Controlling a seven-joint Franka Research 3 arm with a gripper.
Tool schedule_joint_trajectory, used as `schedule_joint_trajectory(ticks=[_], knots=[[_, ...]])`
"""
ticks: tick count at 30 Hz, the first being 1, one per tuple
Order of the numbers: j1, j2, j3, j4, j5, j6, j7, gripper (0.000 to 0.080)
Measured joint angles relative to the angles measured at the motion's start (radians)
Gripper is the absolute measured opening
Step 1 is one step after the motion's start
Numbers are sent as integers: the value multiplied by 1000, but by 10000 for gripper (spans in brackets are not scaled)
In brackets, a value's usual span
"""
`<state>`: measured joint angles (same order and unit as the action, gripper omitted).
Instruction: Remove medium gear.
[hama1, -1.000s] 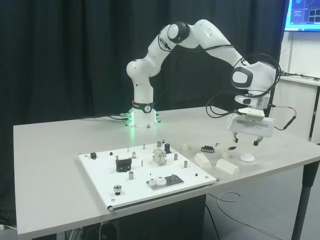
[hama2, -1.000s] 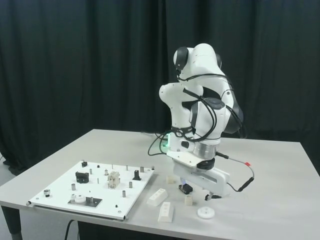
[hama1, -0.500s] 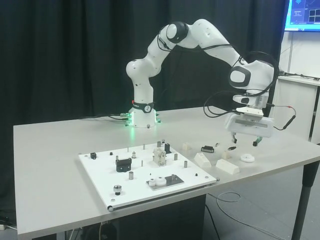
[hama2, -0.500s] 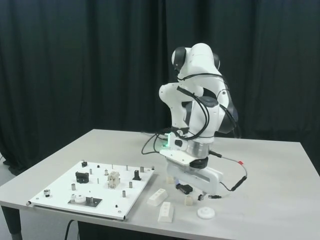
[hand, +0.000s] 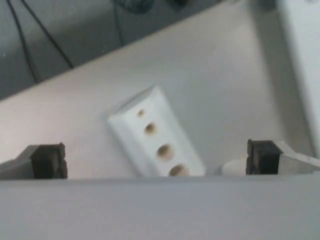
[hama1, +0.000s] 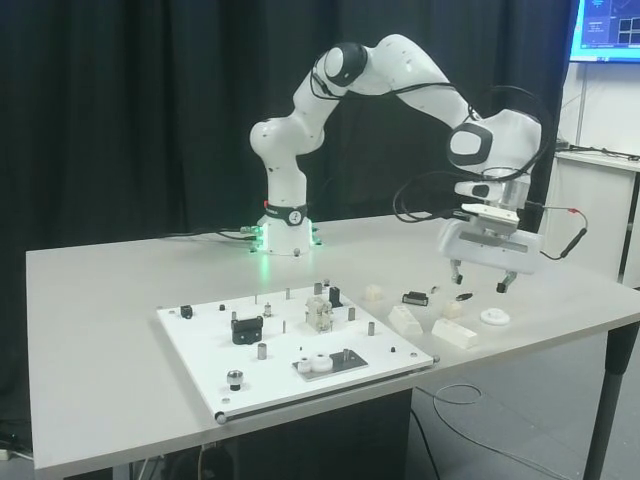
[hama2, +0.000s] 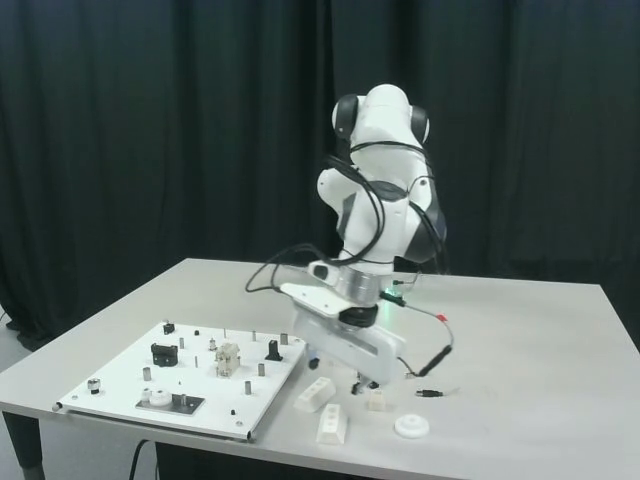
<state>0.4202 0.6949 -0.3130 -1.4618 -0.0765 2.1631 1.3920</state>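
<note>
A white gear lies flat on the grey table near its front right edge, also seen as the gear in the second room view. My gripper hangs open and empty above the table, to the board side of that gear and apart from it. Directly under the gripper the wrist view shows a white block with several holes; the black fingertips stand wide on either side of it. The gear is out of the wrist view. In the second room view the gripper hovers over the loose white blocks.
The white assembly board fills the front left, with pegs, black parts and two small white gears on a grey plate. Loose white blocks, a small block and a black connector lie between board and gear. The table edge runs close by.
The arm has swung away from the gear toward the board and risen slightly, with the gripper open and empty throughout. The gear stays where it lay on the table.
</note>
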Motion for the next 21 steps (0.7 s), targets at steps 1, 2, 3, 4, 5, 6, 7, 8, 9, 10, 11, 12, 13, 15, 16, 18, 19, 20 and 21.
schedule_joint_trajectory(ticks=[1,2,3,4,5,6,7,8,9,10,11,12,13,15,16,18,19,20,21], knots=[[-14,0,7,5,-8,0,-2,800],[-26,0,14,10,-15,0,-2,800],[-41,-1,22,16,-23,0,-2,800],[-55,-1,31,22,-30,0,-2,800],[-71,-1,40,27,-35,-1,-1,800],[-85,-2,48,31,-39,-1,3,800],[-103,-2,57,37,-44,-1,11,800],[-118,-3,65,41,-48,-1,19,800],[-134,-4,73,45,-53,-1,30,800],[-150,-5,81,49,-57,-2,40,800],[-165,-6,89,53,-62,-2,48,800],[-179,-6,96,57,-67,-2,54,800],[-194,-7,102,61,-72,-2,58,800],[-223,-8,115,69,-81,-2,63,800],[-236,-8,120,73,-85,-2,65,800],[-262,-8,130,81,-91,-4,69,800],[-276,-8,134,84,-92,-5,69,800],[-288,-8,137,87,-93,-6,70,800],[-299,-8,138,89,-93,-6,70,800]])
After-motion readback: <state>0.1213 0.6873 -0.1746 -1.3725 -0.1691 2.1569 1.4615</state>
